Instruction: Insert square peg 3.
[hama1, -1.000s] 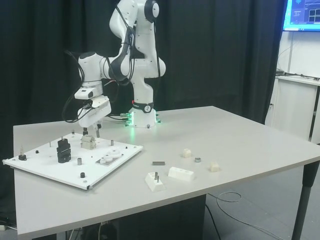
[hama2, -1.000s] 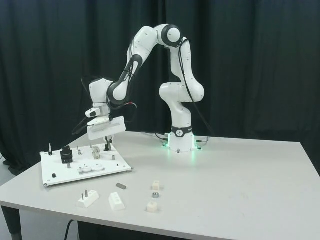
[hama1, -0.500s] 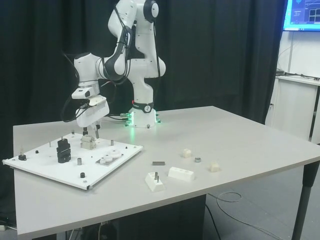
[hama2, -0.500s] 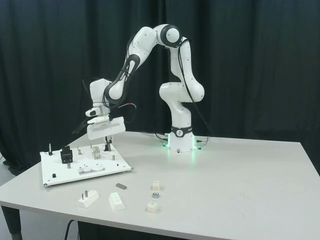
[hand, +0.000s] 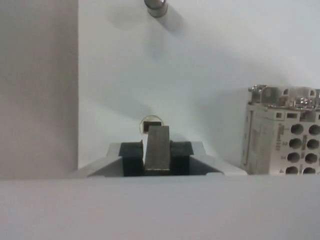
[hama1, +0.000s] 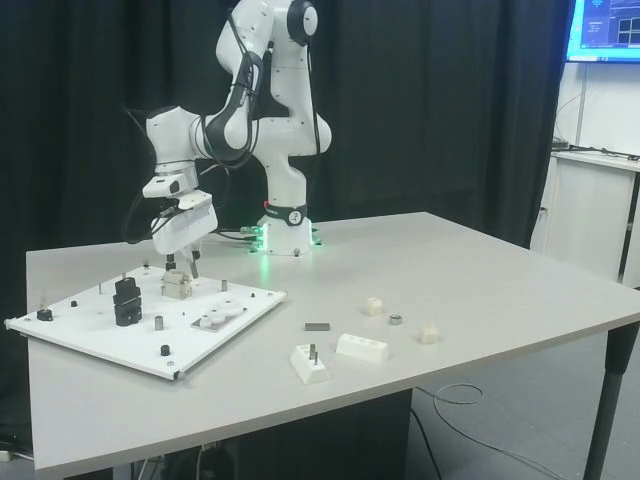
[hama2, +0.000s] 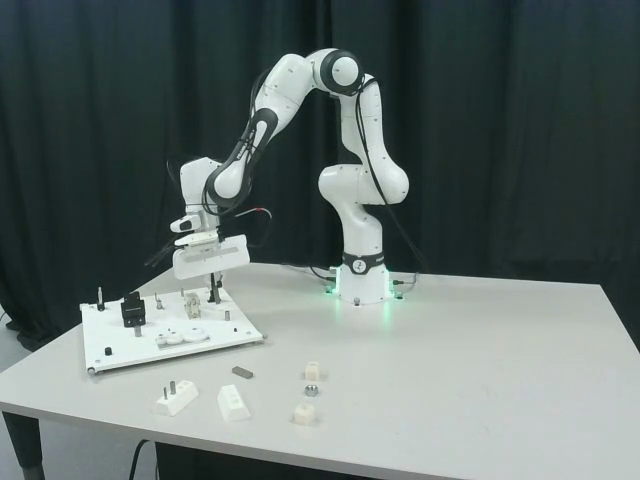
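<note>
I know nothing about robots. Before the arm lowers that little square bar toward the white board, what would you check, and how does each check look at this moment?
1. Peg held: ok. The square peg sits between the fingers of the gripper.
2. Peg over its hole: ok, roughly. In the wrist view its tip lies at the round-rimmed hole.
3. Exact alignment of peg and hole: cannot tell.
4. Clearance from the grey connector block: ok, it stands apart from the peg.
5. White board flat on the table: ok.

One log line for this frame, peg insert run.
phase: pre-insert | gripper: shut on square peg | peg above hole in white board | not seated | connector block beside
</note>
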